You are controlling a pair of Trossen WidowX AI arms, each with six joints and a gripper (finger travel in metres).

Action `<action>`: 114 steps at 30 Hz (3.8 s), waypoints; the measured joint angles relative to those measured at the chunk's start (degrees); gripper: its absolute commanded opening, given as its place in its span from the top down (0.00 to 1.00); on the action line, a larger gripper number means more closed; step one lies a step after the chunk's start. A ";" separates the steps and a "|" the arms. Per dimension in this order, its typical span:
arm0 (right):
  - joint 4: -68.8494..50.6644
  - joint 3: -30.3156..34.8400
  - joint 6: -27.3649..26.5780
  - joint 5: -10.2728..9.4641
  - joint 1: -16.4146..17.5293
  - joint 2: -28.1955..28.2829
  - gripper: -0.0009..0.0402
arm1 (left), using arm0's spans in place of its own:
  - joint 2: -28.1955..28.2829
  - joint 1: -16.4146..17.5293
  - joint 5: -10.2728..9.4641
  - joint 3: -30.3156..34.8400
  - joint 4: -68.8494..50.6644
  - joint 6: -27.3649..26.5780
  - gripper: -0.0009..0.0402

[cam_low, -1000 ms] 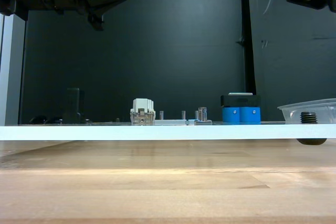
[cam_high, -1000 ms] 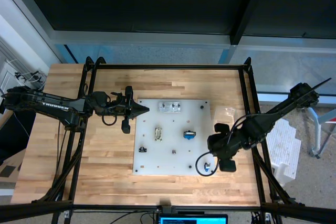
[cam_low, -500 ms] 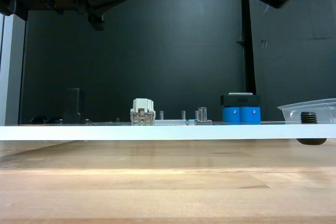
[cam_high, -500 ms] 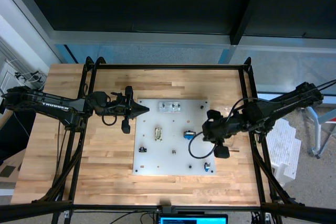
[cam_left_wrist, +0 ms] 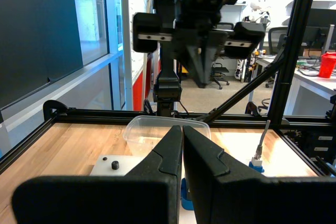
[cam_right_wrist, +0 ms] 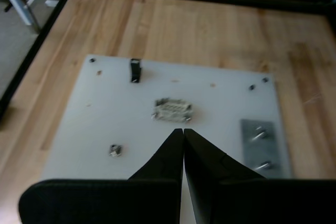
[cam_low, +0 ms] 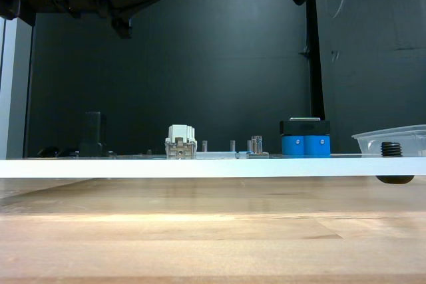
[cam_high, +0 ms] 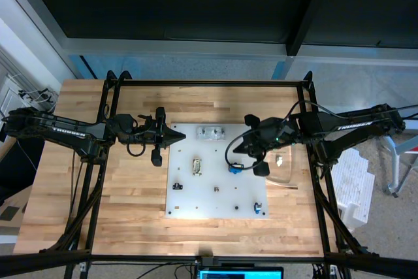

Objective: Pick the RJ45 connector and install on taskboard

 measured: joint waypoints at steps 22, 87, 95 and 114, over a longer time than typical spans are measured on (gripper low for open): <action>39.95 -18.95 -2.10 -7.13 -9.20 -4.68 0.98 | 0.00 0.00 -0.02 -0.02 0.00 0.02 0.98; 67.34 -35.04 4.11 -8.46 -10.49 -7.23 0.98 | -0.02 0.00 -0.02 -0.02 0.00 0.00 0.98; 67.30 -35.21 4.09 -8.46 -10.51 -7.23 0.98 | -0.02 0.00 -0.02 0.00 0.00 0.02 0.98; 67.30 -35.21 4.07 -8.46 -10.49 -7.21 0.98 | -0.02 0.00 0.00 0.00 0.00 0.02 0.98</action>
